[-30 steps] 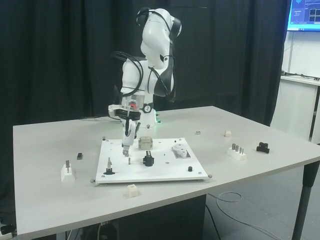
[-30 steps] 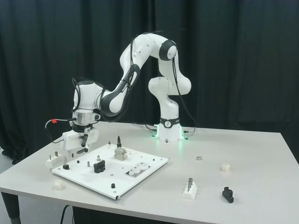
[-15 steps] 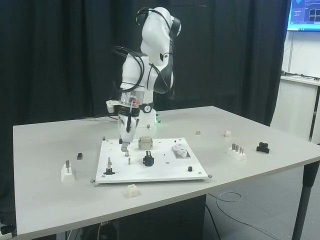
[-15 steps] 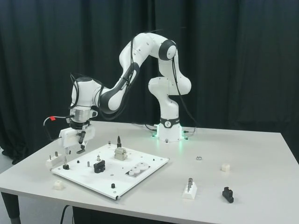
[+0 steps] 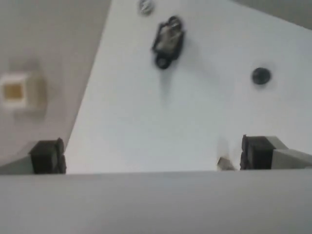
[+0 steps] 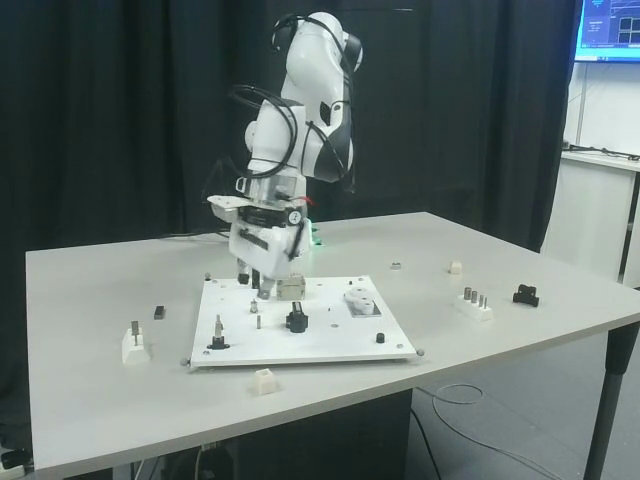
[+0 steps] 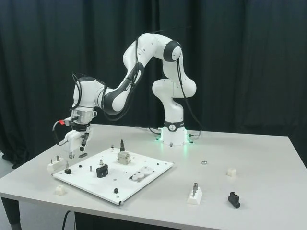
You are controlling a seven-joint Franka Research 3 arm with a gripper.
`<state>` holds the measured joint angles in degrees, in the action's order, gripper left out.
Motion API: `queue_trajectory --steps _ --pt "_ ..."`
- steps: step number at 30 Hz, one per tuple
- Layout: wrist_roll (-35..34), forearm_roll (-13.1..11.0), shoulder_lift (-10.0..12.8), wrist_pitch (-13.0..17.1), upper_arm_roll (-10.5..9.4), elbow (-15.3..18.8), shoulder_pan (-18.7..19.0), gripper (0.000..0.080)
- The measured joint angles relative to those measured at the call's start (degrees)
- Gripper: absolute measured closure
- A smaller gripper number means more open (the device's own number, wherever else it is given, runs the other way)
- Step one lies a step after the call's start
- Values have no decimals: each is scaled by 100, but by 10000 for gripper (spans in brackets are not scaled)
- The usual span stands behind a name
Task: Pick round peg 4.
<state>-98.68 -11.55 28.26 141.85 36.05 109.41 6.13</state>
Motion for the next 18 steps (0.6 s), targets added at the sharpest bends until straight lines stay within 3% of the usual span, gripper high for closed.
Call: queue_trajectory --steps 5,18 --pt "850 -1 -61 -52 -217 -103 3 3" --pt "1954 -1 -100 -408 -989 -429 79 3"
